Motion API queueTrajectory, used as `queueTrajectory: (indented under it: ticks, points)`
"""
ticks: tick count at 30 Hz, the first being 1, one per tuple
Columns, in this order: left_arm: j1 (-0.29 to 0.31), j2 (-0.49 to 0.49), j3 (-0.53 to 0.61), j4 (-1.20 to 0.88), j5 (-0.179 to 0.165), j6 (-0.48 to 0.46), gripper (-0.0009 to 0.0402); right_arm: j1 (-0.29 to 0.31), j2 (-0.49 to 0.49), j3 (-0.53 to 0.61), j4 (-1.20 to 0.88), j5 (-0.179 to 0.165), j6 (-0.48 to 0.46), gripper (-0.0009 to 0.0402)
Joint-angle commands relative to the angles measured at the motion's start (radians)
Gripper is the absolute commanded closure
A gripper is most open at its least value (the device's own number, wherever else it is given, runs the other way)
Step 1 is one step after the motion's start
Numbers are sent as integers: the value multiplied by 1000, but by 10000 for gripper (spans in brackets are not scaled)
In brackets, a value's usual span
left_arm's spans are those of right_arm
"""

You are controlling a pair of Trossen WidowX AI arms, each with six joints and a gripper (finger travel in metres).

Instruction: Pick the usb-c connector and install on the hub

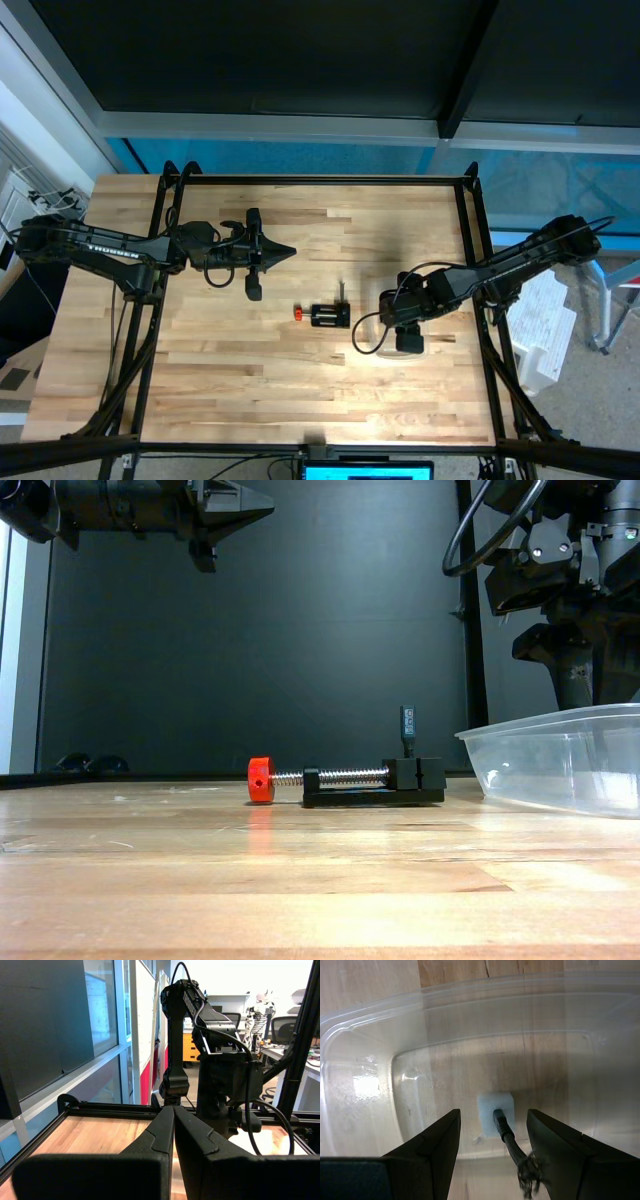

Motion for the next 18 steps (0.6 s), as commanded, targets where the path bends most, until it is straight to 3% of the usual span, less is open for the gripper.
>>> queueTrajectory:
  ticks: [1, 18]
  points:
    - [0, 0, 0, 0, 0, 0, 393, 0, 7, 0, 1, 0, 0, 210]
    - [0, 0, 0, 0, 0, 0, 393, 1, 10, -64, 38, -1, -3, 231]
